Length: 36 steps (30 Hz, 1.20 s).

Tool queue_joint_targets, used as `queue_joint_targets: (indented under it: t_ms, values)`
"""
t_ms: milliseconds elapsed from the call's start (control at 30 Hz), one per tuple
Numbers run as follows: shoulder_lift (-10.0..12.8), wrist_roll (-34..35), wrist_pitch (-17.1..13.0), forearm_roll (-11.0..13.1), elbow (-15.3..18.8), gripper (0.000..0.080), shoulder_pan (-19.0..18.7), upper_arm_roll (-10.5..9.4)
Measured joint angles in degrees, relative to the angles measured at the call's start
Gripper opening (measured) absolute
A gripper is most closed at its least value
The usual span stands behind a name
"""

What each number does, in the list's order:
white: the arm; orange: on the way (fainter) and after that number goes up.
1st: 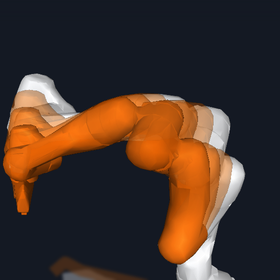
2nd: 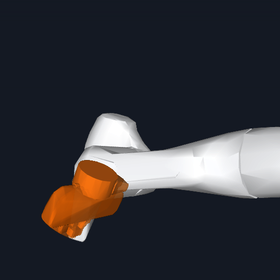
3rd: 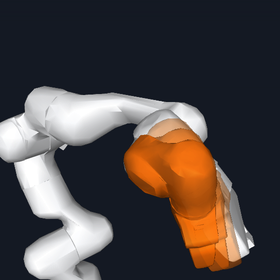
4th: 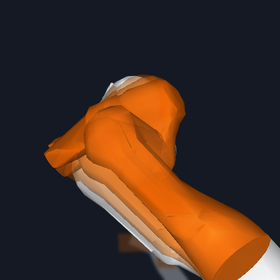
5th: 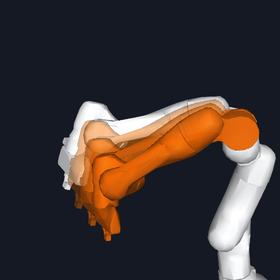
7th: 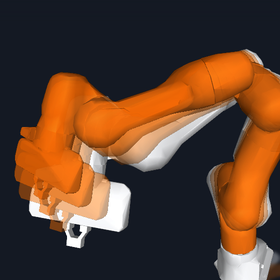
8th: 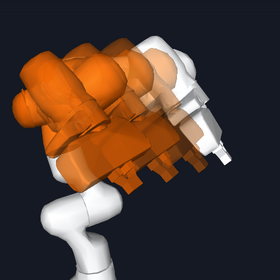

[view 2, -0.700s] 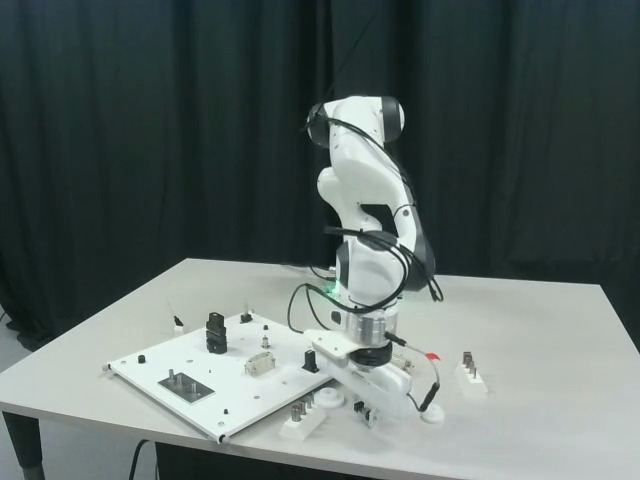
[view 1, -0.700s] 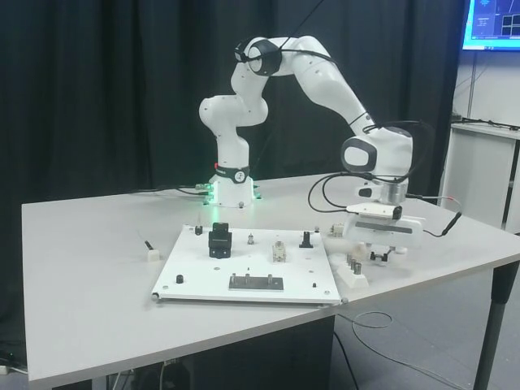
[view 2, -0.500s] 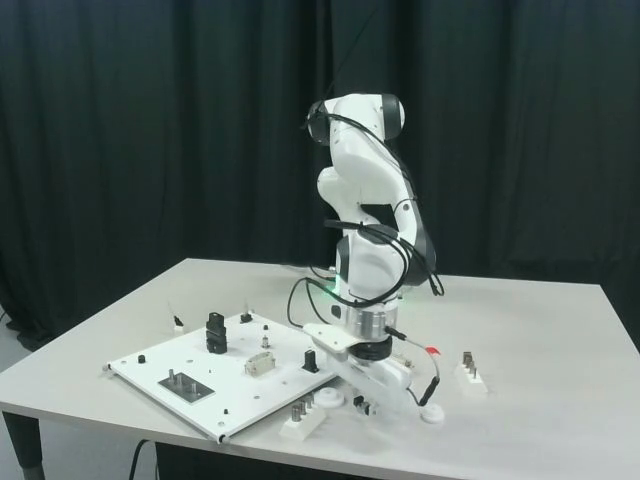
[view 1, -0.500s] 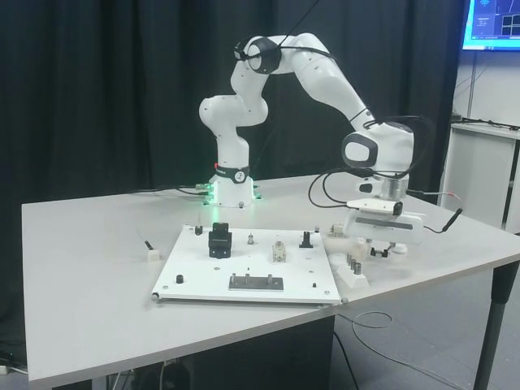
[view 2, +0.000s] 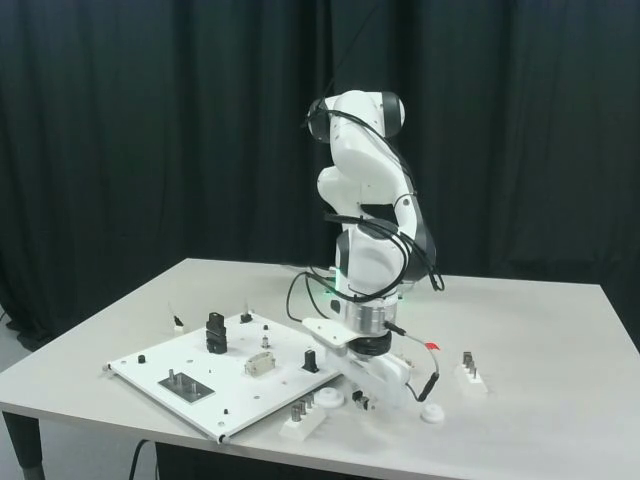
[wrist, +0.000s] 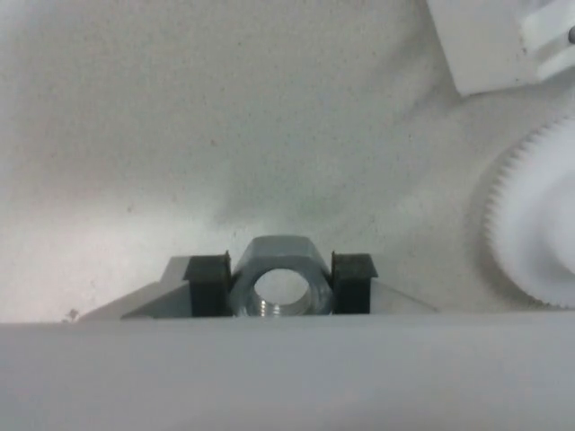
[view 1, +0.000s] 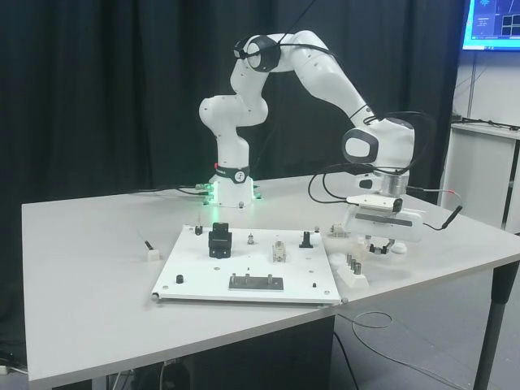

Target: Insert bolt 4.

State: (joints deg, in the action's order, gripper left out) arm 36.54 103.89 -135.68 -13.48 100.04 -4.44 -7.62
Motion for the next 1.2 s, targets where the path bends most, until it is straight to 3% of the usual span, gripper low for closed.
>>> queue_joint_targets:
  t_ms: [867, 1200]
  values:
    - [-0.1, -0.4, 0.0, 0.0, 0.0, 0.0237, 0.0, 0.21]
    - [-1.7, -3.6, 1.8, -0.1, -0.2, 0.0237, 0.1, 1.6]
